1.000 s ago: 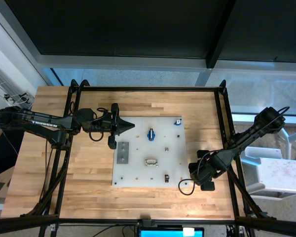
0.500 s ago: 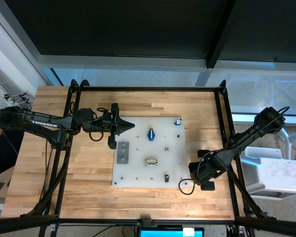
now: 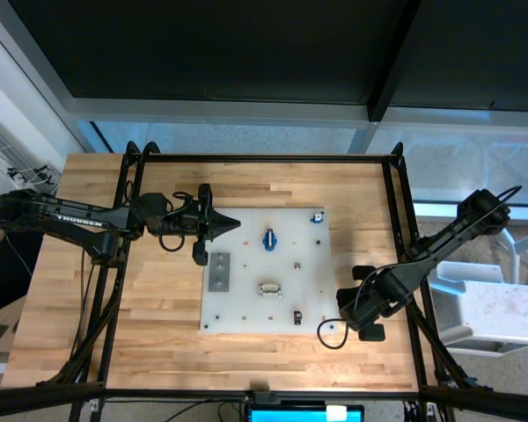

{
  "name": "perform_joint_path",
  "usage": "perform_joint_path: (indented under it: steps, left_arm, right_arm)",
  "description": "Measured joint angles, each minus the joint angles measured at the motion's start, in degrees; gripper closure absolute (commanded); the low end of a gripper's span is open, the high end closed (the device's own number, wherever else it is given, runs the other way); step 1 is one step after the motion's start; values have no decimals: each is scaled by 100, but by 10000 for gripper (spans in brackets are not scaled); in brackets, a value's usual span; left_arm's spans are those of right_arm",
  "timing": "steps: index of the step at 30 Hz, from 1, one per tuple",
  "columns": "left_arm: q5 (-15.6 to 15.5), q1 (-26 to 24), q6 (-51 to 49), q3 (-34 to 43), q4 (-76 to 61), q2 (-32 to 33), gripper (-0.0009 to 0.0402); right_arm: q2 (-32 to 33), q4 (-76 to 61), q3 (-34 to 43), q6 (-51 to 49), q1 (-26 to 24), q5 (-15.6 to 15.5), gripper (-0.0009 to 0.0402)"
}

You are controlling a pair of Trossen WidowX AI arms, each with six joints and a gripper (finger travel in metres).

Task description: Pick the 16mm bar and place in it's hole on the taskboard

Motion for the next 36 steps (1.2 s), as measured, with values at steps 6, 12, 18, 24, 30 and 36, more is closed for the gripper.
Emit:
perform_joint_path:
  steps: [6, 12, 18, 24, 30, 36]
  left_arm:
    - [0, 0, 0, 2, -2, 0, 393]
    - [0, 0, 0, 2, 0, 0, 393]
    - [0, 0, 0, 2, 0, 2, 393]
    - [0, 0, 0, 2, -2, 2, 393]
    - [0, 0, 0, 2, 0, 2, 393]
    - [0, 0, 0, 0, 0, 2, 393]
  right_arm:
    - [0, -400, 409, -334, -15, 2, 393]
    - [31, -739, 817, -1097, -90, 2, 393]
    - [157, -1137, 1231, -2020, -264, 4, 393]
    - [260, -1137, 1311, -3689, -332, 4, 393]
    - [424, -837, 1333, -4417, -417, 11, 393]
    - [664, -863, 1615, -4795, -501, 92, 393]
